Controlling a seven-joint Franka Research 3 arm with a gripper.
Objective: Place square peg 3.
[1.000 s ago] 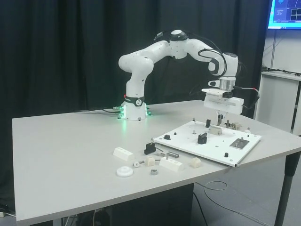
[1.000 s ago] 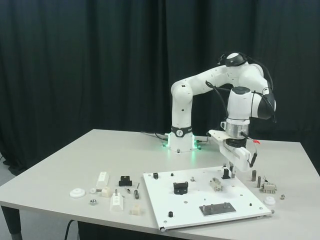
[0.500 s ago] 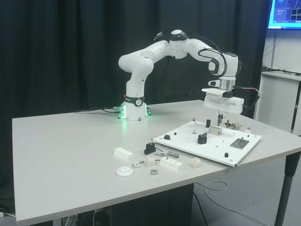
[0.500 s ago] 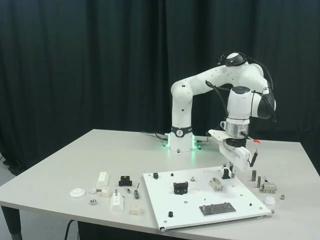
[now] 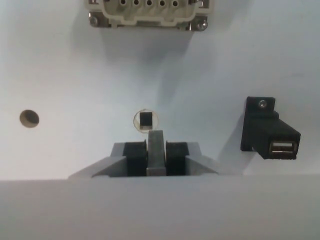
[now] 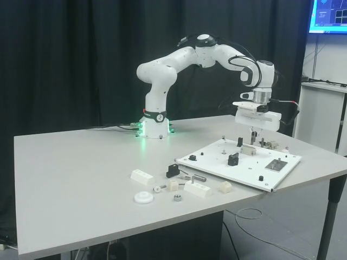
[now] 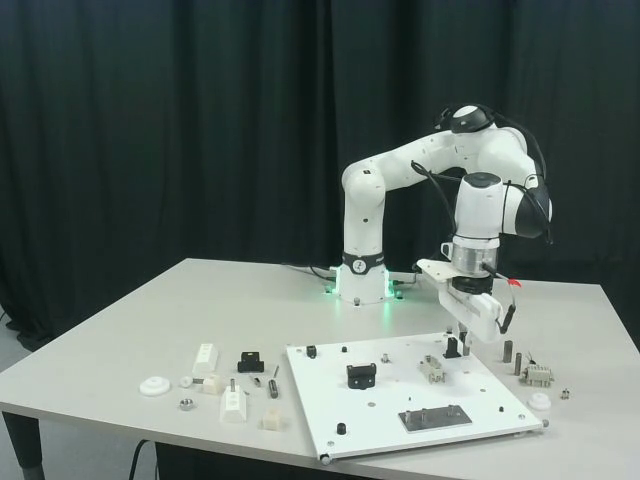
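Observation:
My gripper [image 5: 155, 159] is shut on a grey square peg [image 5: 155, 152], which stands upright between the black pads [image 5: 135, 159]. The peg's tip hangs just above a square hole [image 5: 145, 120] set in a round insert in the white board [image 5: 75, 75]. In the room views the gripper [image 6: 253, 131] [image 7: 463, 338] hovers low over the far part of the white board [image 6: 217, 162] [image 7: 380, 415], pointing straight down. The peg itself is too small to make out there.
A black USB socket block [image 5: 267, 131] and a multi-pin connector [image 5: 147, 14] sit on the board close to the hole, with a small round hole [image 5: 29, 118] to the other side. Loose white blocks [image 6: 142, 175], a black bracket [image 6: 172, 170] and nuts lie on the grey table beside the board.

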